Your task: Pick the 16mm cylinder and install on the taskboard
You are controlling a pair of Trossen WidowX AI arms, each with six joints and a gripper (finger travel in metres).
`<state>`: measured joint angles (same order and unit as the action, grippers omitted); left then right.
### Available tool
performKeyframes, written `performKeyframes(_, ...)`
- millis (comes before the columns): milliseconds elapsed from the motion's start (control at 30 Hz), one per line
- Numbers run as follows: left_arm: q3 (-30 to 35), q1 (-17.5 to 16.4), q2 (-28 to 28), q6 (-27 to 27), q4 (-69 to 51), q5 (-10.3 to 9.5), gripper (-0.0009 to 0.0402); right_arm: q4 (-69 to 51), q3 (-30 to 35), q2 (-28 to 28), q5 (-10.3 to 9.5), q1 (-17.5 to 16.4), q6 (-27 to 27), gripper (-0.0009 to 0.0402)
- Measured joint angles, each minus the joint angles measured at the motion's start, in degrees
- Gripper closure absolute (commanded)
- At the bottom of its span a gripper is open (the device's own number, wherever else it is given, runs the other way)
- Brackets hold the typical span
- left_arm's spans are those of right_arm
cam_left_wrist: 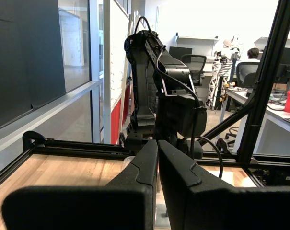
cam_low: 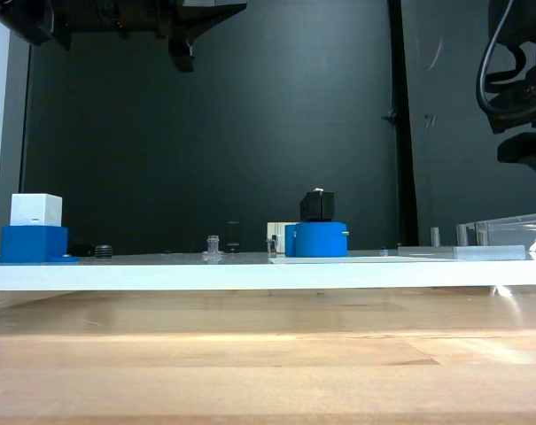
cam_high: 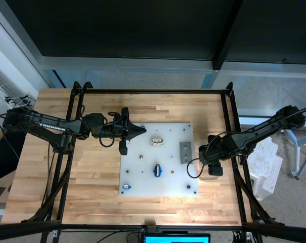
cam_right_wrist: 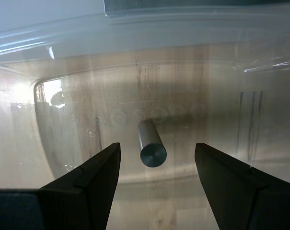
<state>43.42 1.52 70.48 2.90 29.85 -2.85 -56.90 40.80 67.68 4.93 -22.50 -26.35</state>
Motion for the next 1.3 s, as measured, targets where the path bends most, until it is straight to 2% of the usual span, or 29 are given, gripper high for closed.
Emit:
performKeyframes(467, 0.0, 0.0, 0.0, -0.02, 0.0, 0.0, 0.0392, 3.76, -3.23, 0.0, -0.22, -0.46, -0.33, 0.0187)
performKeyframes(1300, 0.02, 0.0, 0.0, -0.02, 0.0, -0.02, 0.0392, 6.19, -4.81, 0.0, -0.24, -0.92, -0.2, 0.0379)
